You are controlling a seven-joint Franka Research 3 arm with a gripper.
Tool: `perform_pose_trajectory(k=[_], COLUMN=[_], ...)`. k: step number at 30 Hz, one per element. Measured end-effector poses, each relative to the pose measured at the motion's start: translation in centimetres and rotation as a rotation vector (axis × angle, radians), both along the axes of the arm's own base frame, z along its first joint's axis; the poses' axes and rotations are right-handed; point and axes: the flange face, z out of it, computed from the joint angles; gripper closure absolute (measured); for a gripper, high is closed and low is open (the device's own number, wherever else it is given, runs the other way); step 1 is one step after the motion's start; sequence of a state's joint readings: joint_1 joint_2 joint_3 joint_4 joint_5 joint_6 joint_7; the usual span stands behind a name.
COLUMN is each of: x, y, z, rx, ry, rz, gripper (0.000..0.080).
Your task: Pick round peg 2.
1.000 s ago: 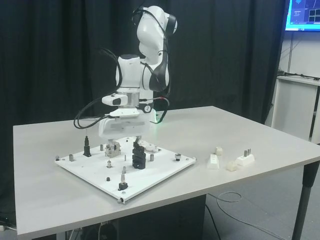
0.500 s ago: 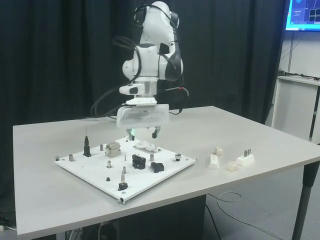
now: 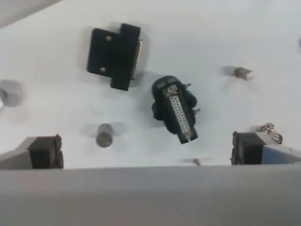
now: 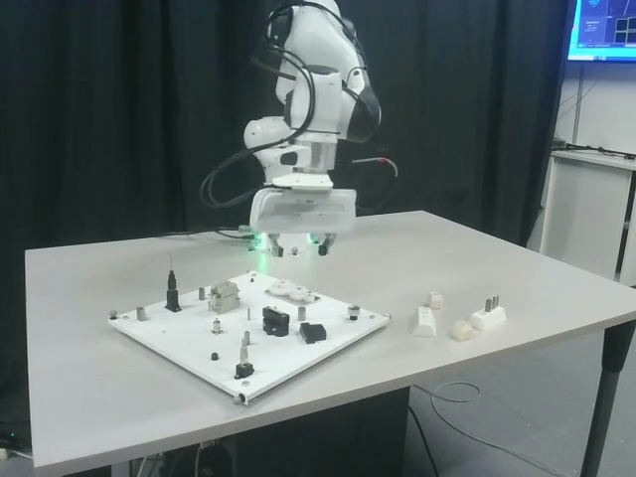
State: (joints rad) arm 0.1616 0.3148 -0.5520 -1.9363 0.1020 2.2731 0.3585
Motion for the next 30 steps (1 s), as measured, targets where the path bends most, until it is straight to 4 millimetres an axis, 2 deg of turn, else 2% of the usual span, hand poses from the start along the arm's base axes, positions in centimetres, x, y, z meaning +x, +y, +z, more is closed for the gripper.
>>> perform_pose_trajectory(k=[11, 30], x=[0.8, 2.6], y=[2.8, 10.1], z=[0.9, 1.4], rx=[0.017, 0.032], ry=[-0.003, -0.031], rz=[-0.070, -0.236], gripper=[0.0003, 0.0003])
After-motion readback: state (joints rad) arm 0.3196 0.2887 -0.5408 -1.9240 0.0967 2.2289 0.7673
